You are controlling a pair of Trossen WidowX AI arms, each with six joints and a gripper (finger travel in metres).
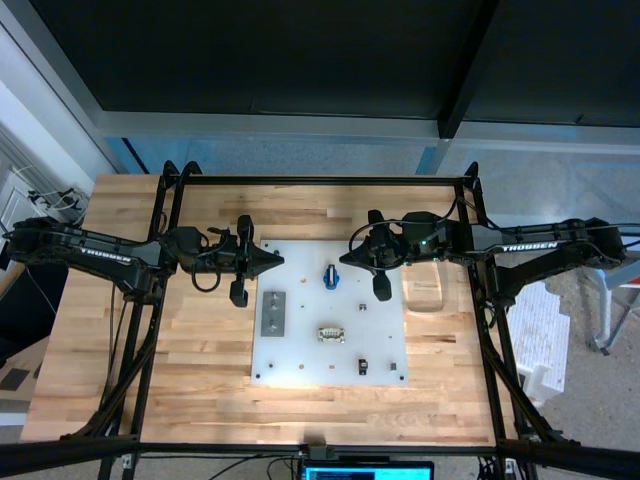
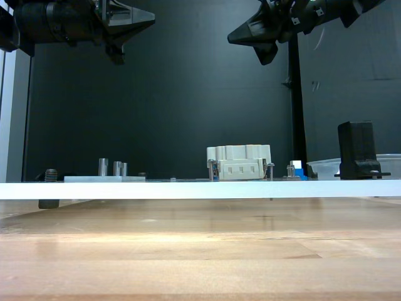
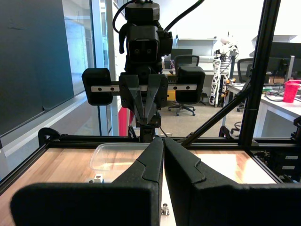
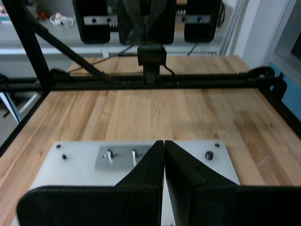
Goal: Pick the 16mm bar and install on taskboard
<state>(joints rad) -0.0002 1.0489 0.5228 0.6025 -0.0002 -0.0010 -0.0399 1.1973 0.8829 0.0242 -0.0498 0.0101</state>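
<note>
High view: the large white square taskboard [image 1: 300,362] lies in the middle of a pale wooden table [image 1: 150,350], with bare wood on every side inside a black frame of rails [image 1: 320,181]. A clear plastic tub [image 1: 428,288] sits just beside the board's right edge. The left gripper [image 1: 276,258] hangs over the board's far left corner and the right gripper [image 1: 346,259] over its far middle, near the blue knob [image 1: 331,276]. Their tips point at each other and stay apart. In the low view both hang high above the board, with open air beneath them. Each gripper's fingers are pressed together at the tips and clasp nothing. The 16mm bar [image 2: 103,167], a tiny short round grey metal peg, appears to stand upright on the grey rectangular block [image 1: 273,312], its long axis vertical, beside similar pegs. I cannot tell for certain which peg it is.
</note>
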